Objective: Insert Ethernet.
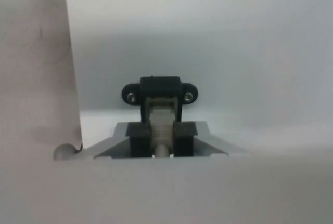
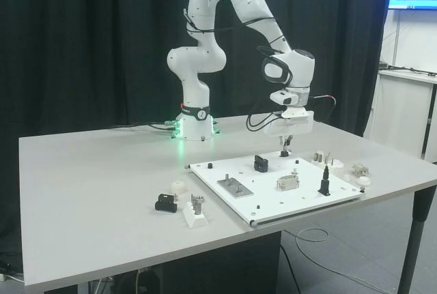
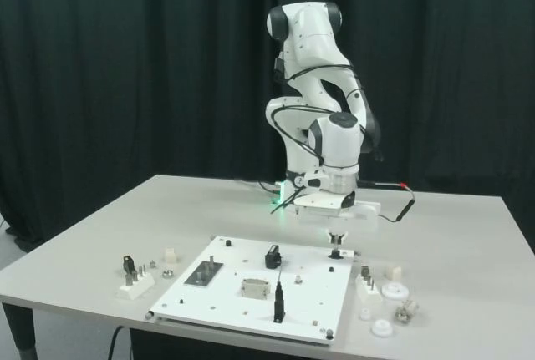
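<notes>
- End effector [image 1: 162,143] clamped on the Ethernet plug [image 1: 160,117], hanging just above the black socket [image 1: 159,93] at the far edge of the white board [image 2: 273,188] on the worktop [image 2: 89,171].
- Step judged in hand: final alignment; plug tip appears at the socket mouth.
- Next move calls for a straight downward push, kept square to the opening.

White rounded arm [image 2: 235,7], black cable loops, apparently green-lit base [image 2: 193,130].

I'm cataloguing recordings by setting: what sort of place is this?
Probably a robotics lab or test cell: a white arm bolted to a grey table, a white board of practice fixtures, and black curtains behind.
</notes>
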`<action>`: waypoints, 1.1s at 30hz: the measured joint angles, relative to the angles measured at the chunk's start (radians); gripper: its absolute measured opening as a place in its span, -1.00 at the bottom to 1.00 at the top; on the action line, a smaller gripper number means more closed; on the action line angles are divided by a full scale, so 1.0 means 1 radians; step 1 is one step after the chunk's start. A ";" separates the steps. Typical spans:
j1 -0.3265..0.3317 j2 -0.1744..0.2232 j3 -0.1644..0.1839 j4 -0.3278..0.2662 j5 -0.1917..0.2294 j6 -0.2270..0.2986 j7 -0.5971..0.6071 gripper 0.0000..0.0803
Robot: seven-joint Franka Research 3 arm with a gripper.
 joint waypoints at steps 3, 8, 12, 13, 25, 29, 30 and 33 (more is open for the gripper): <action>0.000 0.000 -0.001 0.000 -0.001 0.000 0.000 -0.79; 0.000 0.000 -0.002 0.000 -0.001 0.000 0.000 -0.79; 0.000 0.000 -0.002 0.000 -0.001 0.000 0.003 -0.79; 0.000 0.000 -0.002 0.000 -0.001 0.001 0.004 -0.79; 0.000 0.001 -0.001 0.000 -0.001 0.001 0.016 -0.79; 0.000 0.001 -0.001 0.000 -0.001 0.001 0.018 -0.79; 0.000 0.001 -0.001 0.000 -0.001 0.001 0.018 -0.79; 0.000 0.001 0.000 0.000 -0.001 0.001 0.020 -0.79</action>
